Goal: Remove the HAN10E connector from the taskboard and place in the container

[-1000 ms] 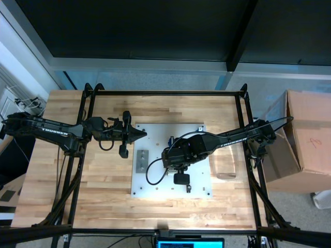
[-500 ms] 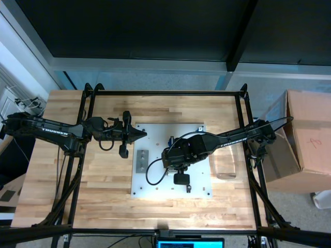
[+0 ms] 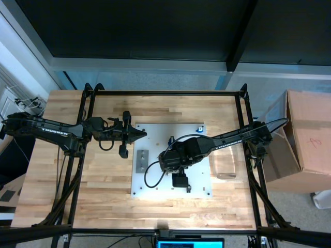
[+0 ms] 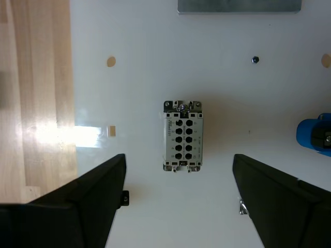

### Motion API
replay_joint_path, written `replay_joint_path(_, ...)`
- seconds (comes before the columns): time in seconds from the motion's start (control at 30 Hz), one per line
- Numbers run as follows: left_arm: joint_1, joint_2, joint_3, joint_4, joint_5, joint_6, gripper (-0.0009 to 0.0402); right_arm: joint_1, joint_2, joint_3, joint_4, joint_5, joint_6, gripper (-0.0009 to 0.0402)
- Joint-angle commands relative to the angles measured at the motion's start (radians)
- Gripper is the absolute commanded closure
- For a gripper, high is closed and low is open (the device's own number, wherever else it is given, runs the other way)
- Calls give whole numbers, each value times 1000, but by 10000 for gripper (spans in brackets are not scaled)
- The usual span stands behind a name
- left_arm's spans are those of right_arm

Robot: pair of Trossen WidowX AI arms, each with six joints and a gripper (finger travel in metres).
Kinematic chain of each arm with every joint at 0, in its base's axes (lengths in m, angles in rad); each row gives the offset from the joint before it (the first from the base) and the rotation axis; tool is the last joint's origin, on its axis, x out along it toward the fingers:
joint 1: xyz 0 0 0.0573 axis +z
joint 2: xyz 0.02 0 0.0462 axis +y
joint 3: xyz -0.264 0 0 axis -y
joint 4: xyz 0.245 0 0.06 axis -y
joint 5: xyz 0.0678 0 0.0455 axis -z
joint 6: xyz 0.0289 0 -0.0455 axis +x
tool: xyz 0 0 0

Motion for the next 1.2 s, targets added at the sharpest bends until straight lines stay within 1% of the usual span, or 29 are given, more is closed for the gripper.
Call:
replay_joint_path(0.03,0,0,0,0,0,0,393,-1,15,1,1,3,2,91)
replay_joint_path(0.3,0,0,0,0,0,0,393,-4,87,1,34,8,-9,91)
replay_joint_path(0.57,0,0,0,0,0,0,393,-10,159,0,51,0,-14,91)
replay_joint_path(0.77,0,0,0,0,0,0,393,-12,188,0,56,0,-23,97)
replay_joint_path(0.9,0,0,0,0,0,0,393,-15,186,0,52,-3,-20,137)
replay_joint_path(1.0,0,0,0,0,0,0,393,-17,181,0,52,-27,-21,182)
replay_joint_path(1.2,0,0,0,0,0,0,393,-19,170,0,46,-26,-23,278)
